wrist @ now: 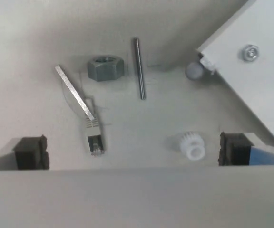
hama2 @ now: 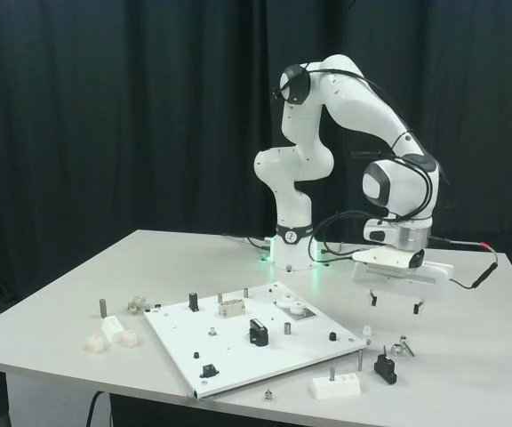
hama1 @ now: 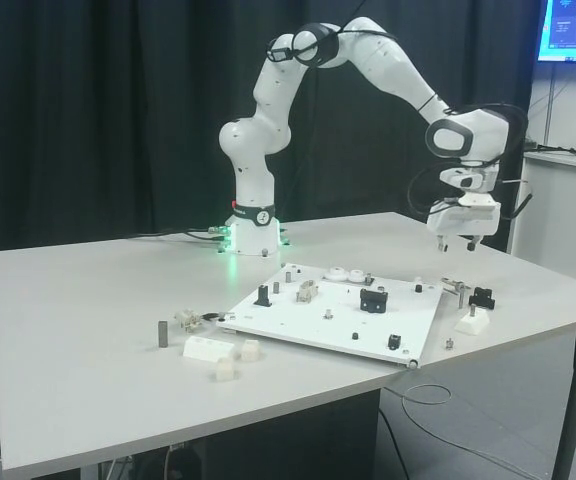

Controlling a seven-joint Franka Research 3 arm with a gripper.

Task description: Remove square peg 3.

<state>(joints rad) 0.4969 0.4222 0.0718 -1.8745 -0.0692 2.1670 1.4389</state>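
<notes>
Evidently parked over loose parts, not over the board.

From the wrist: end effector [wrist: 132, 152] spread wide, black fingertips [wrist: 31, 153] far apart, nothing held. Flat on the grey tabletop [wrist: 27, 57] below lies a grey square-sectioned metal bar [wrist: 74, 91], one end touching a grey cable plug [wrist: 94, 138]. Near it, a grey hexagonal steel nut [wrist: 105, 68], a thin grey round rod [wrist: 139, 68] and a white plastic gear [wrist: 190, 145]. Probably square peg 3, that bar, lying off the white square board [wrist: 256, 90] and out of any socket; a judgement, not a certainty. Shows only one corner of the board, the rest cut off.

From the first room view: hangs well above the tabletop, beyond the board's corner, clear of every upright fixture. Too small here to pick out the bar among the parts beneath.

From the second room view: hovers open and empty beside the board. Cannot match any upright peg on the board to a number.
</notes>
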